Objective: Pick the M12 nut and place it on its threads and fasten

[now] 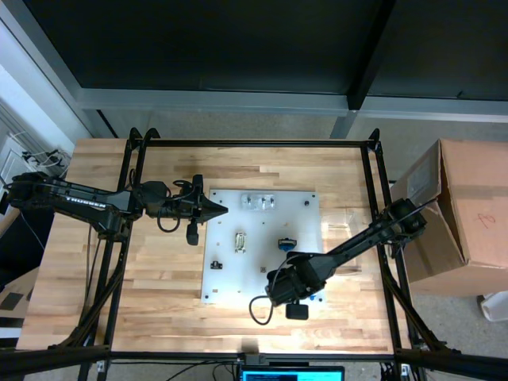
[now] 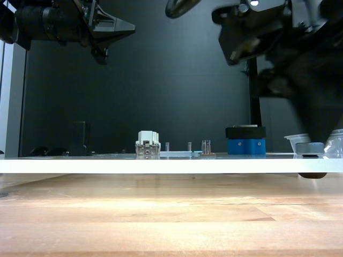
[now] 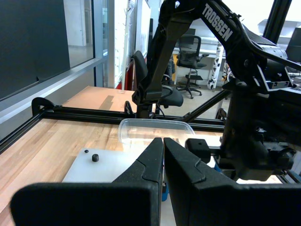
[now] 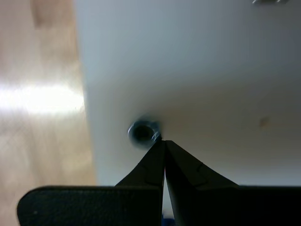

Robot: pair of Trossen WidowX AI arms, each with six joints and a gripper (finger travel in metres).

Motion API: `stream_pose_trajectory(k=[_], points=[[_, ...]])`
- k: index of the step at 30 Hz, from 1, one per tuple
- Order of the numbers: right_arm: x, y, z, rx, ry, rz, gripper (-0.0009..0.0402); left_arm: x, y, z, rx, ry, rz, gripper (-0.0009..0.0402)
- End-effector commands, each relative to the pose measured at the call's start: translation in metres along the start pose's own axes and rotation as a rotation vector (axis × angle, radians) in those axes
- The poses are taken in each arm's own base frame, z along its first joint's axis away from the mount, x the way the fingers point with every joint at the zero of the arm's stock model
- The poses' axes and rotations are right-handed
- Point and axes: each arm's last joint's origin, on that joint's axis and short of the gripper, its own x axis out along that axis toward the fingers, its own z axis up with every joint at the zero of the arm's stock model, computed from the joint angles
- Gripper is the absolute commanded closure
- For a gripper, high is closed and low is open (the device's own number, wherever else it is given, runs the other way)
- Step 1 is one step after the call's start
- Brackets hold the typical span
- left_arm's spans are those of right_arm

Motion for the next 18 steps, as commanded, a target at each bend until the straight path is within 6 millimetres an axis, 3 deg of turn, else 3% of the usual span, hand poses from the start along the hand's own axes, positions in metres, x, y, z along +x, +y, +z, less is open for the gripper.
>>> stream_pose_trajectory(k=[1,18], points=[[0.0000,0.0031,-0.0016,-0.011,0.040,0.065,0.0393,0.0001,0.0001,0.0001,0.000,0.000,0.000,0.0393],[-0.0044,-0.0032,0.0003,0.028,-0.100,-0.164,0.0393,0.0001,0.0001,0.0001,0.000,0.000,0.000,0.0393]])
